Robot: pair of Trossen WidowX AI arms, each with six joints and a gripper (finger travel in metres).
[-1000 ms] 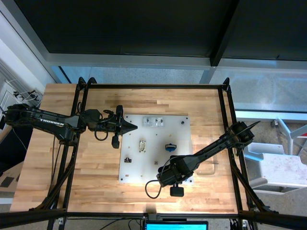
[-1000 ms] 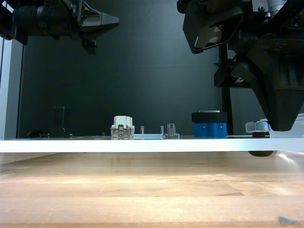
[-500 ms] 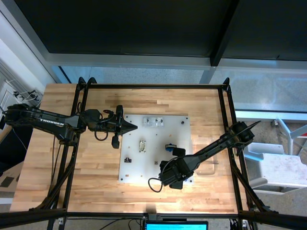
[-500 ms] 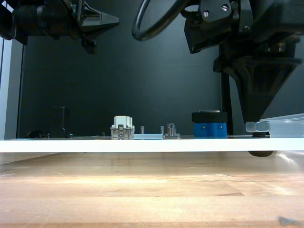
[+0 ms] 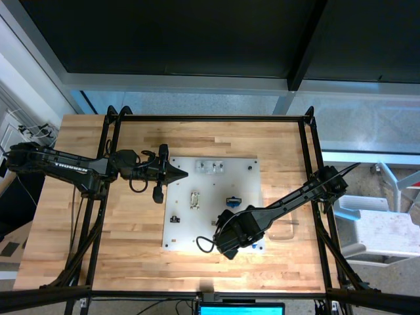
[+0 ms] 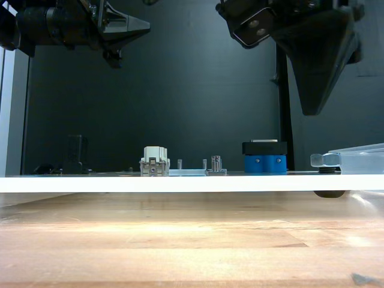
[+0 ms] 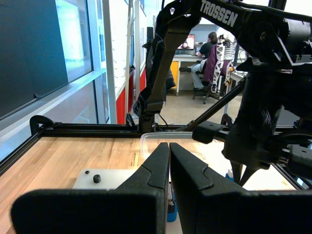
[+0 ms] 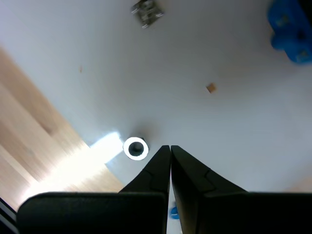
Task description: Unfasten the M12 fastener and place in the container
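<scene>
The small silver M12 nut sits on its stud on the white board, outside the container. In the low view the nut stands at the board's right end, just in front of the clear container. My right gripper hangs well above it and slightly to its left, shut on nothing. In the right wrist view the right gripper has its tips beside the nut, not over it. From above, the right gripper hides the nut. My left gripper is shut and hovers at the board's far left edge.
A blue block and a grey connector stand mid-board, with a small silver post between them. The clear container lies on the wood right of the board, partly under the right arm. Black frame rails border the table.
The right gripper has lifted off the nut, risen and shifted a little left, with its wrist turned. The nut stays on its stud. The left arm has not moved.
</scene>
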